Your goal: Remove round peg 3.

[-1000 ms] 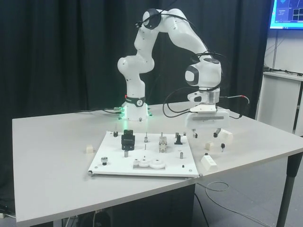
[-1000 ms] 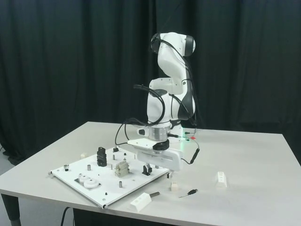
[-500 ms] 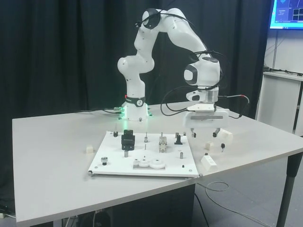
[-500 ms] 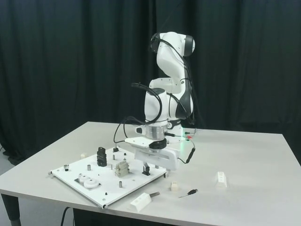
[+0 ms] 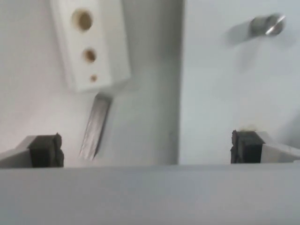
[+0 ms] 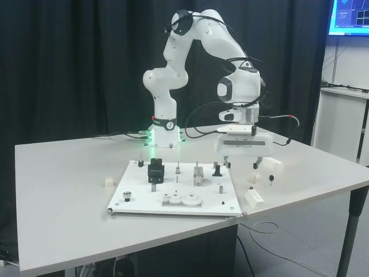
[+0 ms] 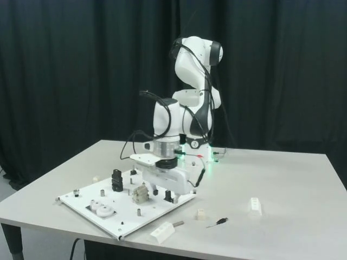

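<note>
Wrist view shows the gripper (image 5: 145,150) spread wide and empty, the upright round peg (image 5: 266,25) on the white board (image 5: 225,84) well ahead, off-centre.

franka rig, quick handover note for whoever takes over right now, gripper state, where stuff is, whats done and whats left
Gripper: open, holding nothing, hanging above the edge of the white board.
Wrist view: a white block with three holes lies off the board on the grey table, a grey pin lying flat by it; a short round peg stands on the board.
Done: nothing gripped yet.
Left: lower onto round peg 3, close, lift it out. I cannot tell from these pictures which peg is number 3.
</note>
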`<control>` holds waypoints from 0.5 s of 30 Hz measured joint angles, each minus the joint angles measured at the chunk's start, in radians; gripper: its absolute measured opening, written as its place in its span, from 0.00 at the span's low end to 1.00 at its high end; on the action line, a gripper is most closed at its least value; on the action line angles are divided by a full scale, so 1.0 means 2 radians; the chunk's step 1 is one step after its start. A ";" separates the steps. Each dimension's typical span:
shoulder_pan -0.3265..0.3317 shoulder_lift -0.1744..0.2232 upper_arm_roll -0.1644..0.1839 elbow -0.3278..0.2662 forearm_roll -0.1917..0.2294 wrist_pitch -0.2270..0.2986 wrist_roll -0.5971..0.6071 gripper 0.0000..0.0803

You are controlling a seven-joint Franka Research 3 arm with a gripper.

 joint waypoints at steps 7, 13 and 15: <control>-0.018 0.011 -0.004 0.018 0.001 0.000 0.001 1.00; -0.034 0.019 -0.004 0.032 0.001 0.000 0.010 1.00; -0.040 0.022 -0.004 0.036 0.001 -0.001 0.010 1.00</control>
